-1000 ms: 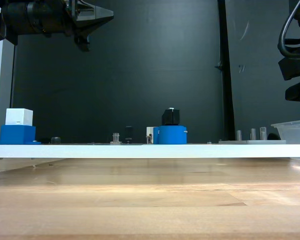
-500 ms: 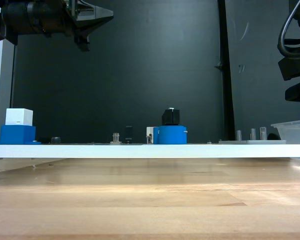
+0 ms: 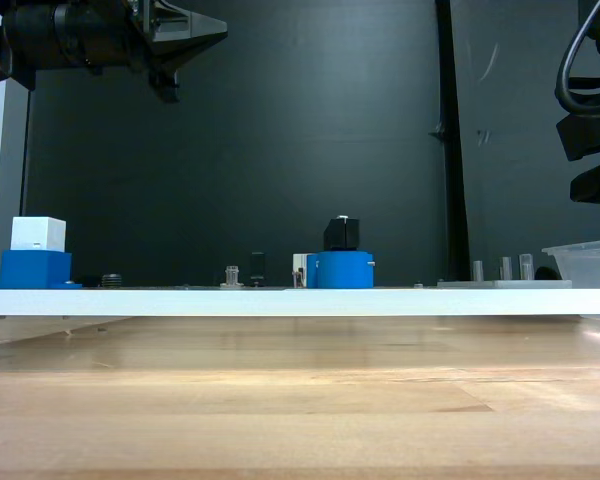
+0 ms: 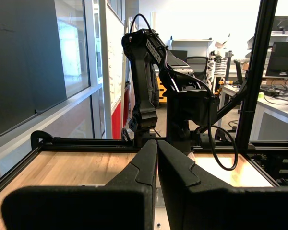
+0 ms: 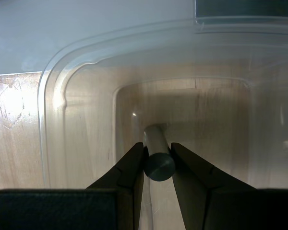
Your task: Pick the 16mm cylinder and place it in the taskboard
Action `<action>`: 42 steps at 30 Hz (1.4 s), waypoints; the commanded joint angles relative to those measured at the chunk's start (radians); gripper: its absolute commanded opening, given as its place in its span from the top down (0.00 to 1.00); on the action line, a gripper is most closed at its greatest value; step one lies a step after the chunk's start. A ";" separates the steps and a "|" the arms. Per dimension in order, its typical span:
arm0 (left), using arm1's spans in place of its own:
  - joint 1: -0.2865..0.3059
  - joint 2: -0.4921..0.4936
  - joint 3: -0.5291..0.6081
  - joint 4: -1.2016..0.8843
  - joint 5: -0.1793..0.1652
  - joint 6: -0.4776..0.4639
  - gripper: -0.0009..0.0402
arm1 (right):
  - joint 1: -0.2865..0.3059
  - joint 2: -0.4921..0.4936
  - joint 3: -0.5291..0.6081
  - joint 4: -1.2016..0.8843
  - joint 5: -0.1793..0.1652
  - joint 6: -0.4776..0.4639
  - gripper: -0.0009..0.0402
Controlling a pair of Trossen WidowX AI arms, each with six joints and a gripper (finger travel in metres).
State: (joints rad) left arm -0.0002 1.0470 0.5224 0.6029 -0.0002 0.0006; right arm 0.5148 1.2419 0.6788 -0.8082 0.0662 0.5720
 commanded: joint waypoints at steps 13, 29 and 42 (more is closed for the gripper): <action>0.000 0.000 0.000 0.000 0.000 0.000 0.98 | 0.000 -0.007 0.022 -0.027 -0.015 -0.004 0.94; 0.000 0.000 0.000 0.000 0.000 0.000 0.98 | 0.000 -0.047 0.154 -0.212 -0.005 -0.026 0.94; 0.000 0.000 0.000 0.000 0.000 0.000 0.98 | 0.000 -0.051 0.267 -0.334 -0.004 -0.031 0.94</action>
